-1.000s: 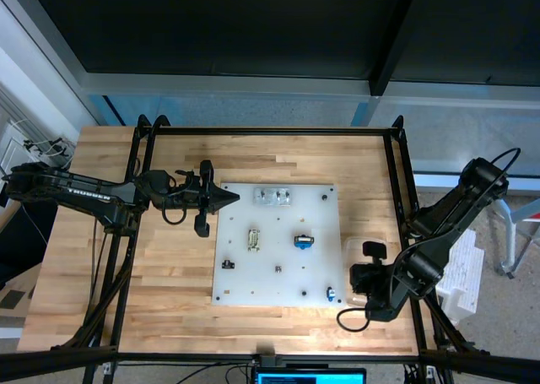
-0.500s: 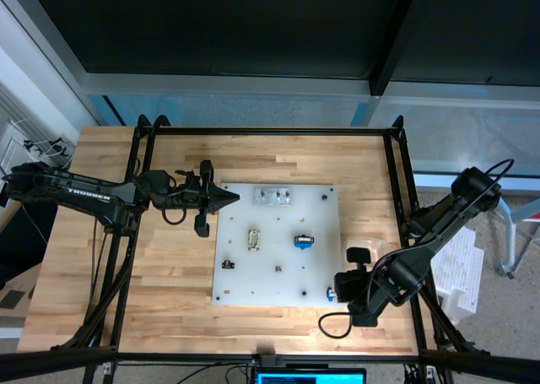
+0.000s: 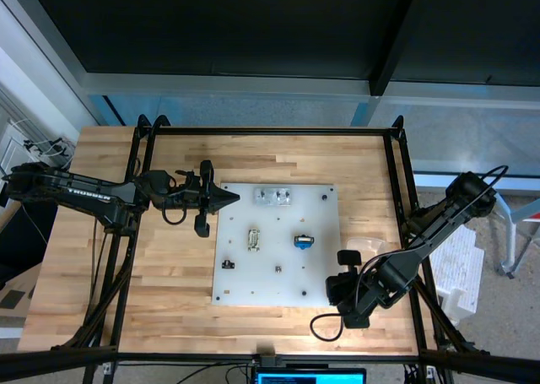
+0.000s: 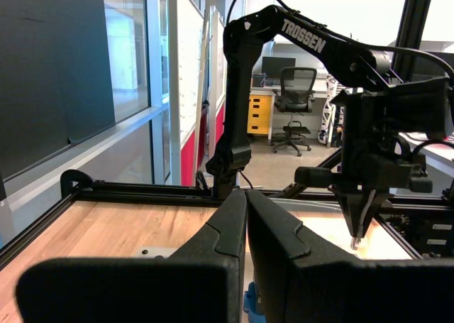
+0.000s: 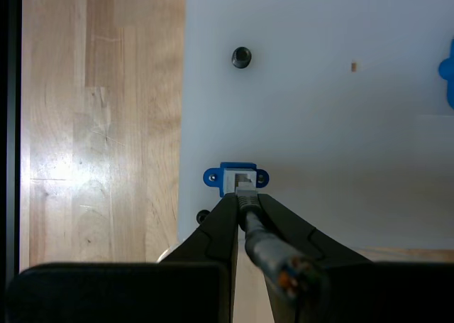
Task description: Pick the RJ45 connector and install on taskboard
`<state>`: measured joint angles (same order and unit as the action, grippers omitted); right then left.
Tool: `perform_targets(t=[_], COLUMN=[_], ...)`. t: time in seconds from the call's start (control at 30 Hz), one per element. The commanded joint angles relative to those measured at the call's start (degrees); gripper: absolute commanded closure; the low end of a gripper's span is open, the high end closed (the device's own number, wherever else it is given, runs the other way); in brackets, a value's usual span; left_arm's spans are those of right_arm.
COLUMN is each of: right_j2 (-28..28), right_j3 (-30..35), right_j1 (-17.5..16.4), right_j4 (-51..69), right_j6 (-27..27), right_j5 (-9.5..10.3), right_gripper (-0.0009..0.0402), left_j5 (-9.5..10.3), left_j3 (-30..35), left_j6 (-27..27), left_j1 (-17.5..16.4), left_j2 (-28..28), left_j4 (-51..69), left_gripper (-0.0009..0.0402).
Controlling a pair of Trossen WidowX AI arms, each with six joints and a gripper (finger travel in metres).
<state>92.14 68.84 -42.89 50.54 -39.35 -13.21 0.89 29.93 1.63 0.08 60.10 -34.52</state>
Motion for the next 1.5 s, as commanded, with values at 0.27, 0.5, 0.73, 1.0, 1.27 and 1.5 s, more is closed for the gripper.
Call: perform_targets(t=[0.27,0.5,0.73,1.0,1.27,1.5], right_j2=[0.2,1.3,1.3,1.3,1.3,1.3], right_j3=[-0.5,-0.8,-1.3,-1.7,-1.7,-2.2], right_j1=[0.1,0.1,0.1,0.2,0.4,0.4], right_j4=[-0.4,-1.6,-1.9,-2.5,-2.5,-3.2], right_j6=[-0.7,-0.7,-1.9,-1.9,-1.7,-1.7], right_j5=[-0.2,0.59,0.57,-0.31,-0.26,-0.26], right_gripper=[0.0393,0.0393,0.0393,0.0393,0.0393,0.0393], left_j5=[0.0,0.0,0.0,0.0,0.0,0.0], left_j3=[0.0,0.0,0.0,0.0,0.0,0.0], left_j6=[0.0,0.0,0.0,0.0,0.0,0.0], left_j1=[0.0,0.0,0.0,0.0,0.0,0.0], left_j2=[0.0,0.0,0.0,0.0,0.0,0.0], left_j4=[0.0,0.0,0.0,0.0,0.0,0.0], left_gripper=[0.0393,0.0393,0.0393,0.0393,0.0393,0.0393])
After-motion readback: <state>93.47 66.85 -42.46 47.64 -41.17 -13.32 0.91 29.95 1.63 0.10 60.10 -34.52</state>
